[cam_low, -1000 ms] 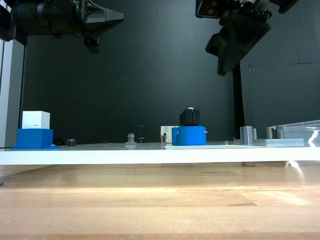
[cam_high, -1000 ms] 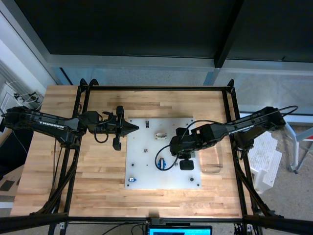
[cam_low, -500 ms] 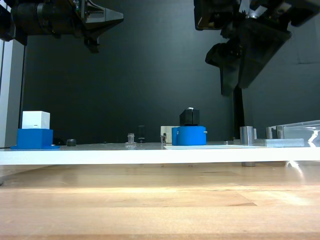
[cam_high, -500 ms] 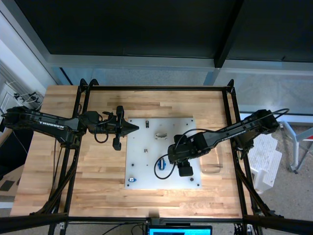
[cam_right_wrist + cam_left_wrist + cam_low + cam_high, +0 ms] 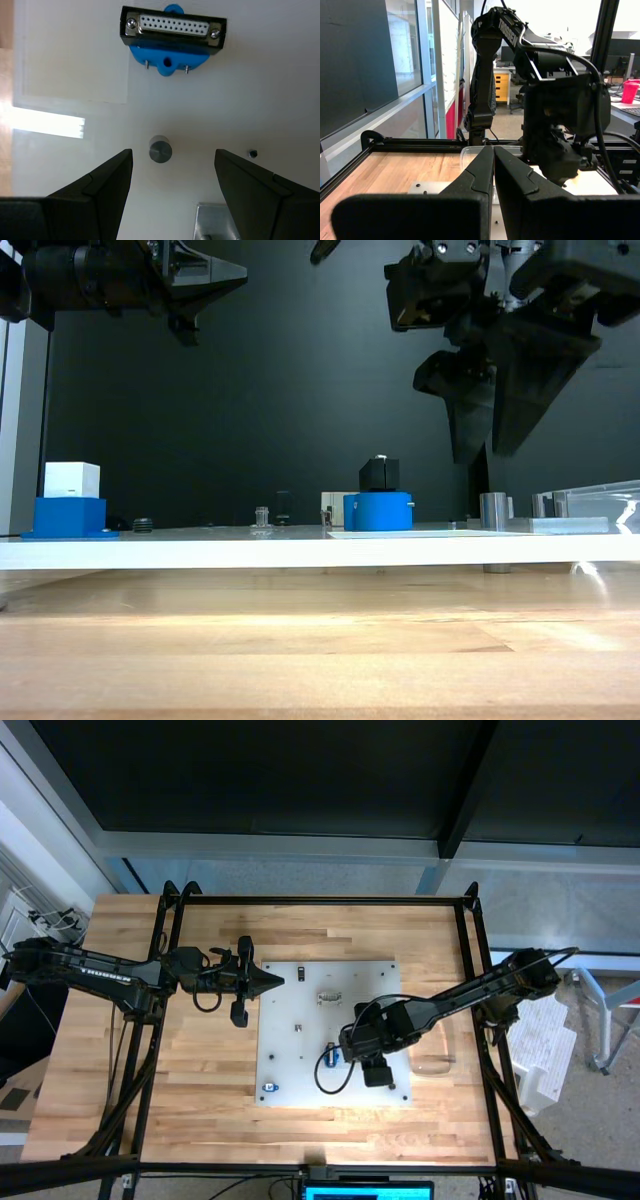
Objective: Remove the 16mm cylinder and place in the container
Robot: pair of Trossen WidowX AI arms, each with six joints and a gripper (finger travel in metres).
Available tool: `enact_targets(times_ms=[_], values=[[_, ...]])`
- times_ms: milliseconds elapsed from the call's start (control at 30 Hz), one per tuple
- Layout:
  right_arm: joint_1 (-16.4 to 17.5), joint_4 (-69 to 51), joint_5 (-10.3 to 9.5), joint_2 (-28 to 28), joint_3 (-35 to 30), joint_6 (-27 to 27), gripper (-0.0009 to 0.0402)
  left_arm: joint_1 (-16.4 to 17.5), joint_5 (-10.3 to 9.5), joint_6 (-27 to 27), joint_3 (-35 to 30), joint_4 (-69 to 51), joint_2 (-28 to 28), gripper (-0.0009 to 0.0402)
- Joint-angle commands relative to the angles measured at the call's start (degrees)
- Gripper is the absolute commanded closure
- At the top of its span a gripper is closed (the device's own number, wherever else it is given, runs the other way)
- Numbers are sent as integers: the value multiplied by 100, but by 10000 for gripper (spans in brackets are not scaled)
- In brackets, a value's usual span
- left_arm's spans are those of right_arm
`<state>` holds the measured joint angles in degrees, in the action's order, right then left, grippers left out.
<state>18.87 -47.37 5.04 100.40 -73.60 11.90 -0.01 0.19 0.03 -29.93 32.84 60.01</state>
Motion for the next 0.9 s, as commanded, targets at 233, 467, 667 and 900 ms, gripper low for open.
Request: enact_targets(times_ms=[233,467,667,900], values=[[68,35,2,210,9,74,164,0,0,0,-2,0,0,393],[79,74,11,393,13,118,165,0,0,0,-2,0,0,393],[76,136,13,483,20,116,172,0,0,0,-2,0,0,393],[76,162,144,483,63,116,192,2,0,0,-2,0,0,393]])
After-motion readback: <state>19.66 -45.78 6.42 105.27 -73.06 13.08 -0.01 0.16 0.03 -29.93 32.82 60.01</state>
